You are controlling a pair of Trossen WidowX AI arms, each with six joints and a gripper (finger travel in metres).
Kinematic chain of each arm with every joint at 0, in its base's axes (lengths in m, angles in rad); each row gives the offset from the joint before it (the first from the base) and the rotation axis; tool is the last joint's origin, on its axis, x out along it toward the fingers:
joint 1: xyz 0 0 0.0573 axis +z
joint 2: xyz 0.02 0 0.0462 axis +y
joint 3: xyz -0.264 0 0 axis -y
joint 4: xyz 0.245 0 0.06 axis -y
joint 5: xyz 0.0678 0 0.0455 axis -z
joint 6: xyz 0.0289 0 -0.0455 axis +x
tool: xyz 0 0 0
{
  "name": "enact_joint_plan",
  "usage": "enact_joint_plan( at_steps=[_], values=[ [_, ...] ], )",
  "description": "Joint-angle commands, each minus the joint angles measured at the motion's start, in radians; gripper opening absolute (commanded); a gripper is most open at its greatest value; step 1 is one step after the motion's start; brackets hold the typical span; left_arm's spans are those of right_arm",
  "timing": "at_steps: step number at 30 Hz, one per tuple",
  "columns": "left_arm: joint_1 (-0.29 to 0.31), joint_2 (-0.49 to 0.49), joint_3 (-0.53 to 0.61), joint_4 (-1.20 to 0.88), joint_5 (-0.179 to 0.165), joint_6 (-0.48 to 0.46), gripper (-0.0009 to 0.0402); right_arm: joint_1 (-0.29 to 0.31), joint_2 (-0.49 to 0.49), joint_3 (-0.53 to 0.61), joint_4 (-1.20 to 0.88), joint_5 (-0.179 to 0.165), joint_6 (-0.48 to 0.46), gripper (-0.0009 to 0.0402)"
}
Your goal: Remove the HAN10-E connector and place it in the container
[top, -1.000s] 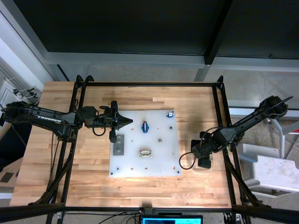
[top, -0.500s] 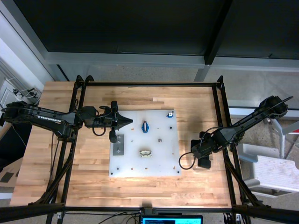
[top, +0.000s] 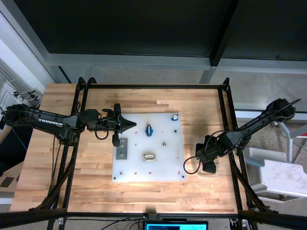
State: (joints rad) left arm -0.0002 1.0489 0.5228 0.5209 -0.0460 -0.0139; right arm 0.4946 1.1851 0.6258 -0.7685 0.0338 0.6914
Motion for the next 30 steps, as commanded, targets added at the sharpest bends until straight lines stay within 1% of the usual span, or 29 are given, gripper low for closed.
enact_joint_plan(
  at_steps=[1,2,12,16,30],
  values=[
    [0.0,0.0,0.0,0.0,0.0,0.0,0.0,0.001,-0.002,0.035,-0.047,0.018,-0.001,0.0287],
    [0.0,0.0,0.0,0.0,0.0,0.0,0.0,0.001,-0.004,0.046,-0.065,0.026,-0.001,0.0287],
    [0.0,0.0,0.0,0.0,0.0,0.0,0.0,0.002,-0.006,0.139,-0.18,0.031,-0.001,0.0287],
    [0.0,0.0,0.0,0.0,0.0,0.0,0.0,0.004,-0.006,0.166,-0.216,0.053,0.0,0.0287],
    [0.0,0.0,0.0,0.0,0.0,0.0,0.0,0.008,-0.005,0.176,-0.228,0.052,0.015,0.0287]
  ],
)
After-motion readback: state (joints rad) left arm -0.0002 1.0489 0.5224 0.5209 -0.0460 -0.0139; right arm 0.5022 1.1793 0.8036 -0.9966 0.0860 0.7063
